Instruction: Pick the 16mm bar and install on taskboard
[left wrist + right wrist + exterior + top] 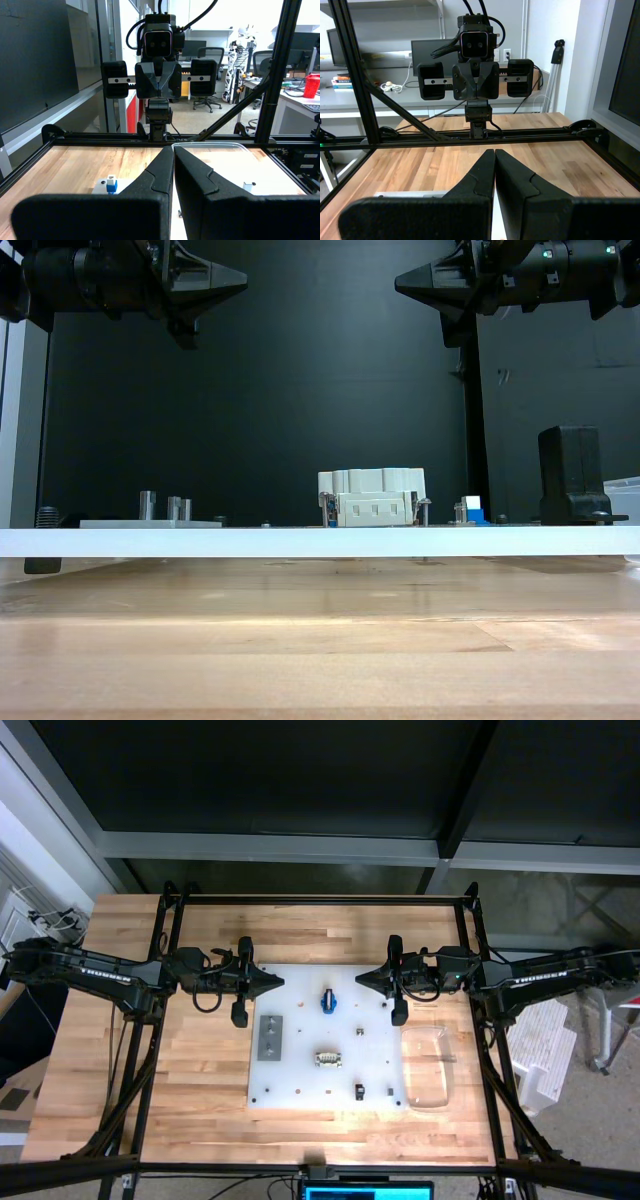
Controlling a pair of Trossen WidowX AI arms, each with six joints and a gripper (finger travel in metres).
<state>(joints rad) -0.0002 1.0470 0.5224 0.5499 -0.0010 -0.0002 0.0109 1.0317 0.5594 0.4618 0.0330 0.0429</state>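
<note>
The left pincer [280, 982] and the right pincer [358, 978] are each seen pressed together, tips facing; the taskboard [300, 1070] is seen below, between them.

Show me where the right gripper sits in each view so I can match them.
High: right gripper, shut, over the taskboard's far edge, right of centre.
Low: gripper upper right, well above the taskboard.
Left wrist: gripper head-on, straight across.
Right wrist: gripper itself, nearest the camera.
Landmark: the left gripper, shut, facing it tip to tip.
</note>
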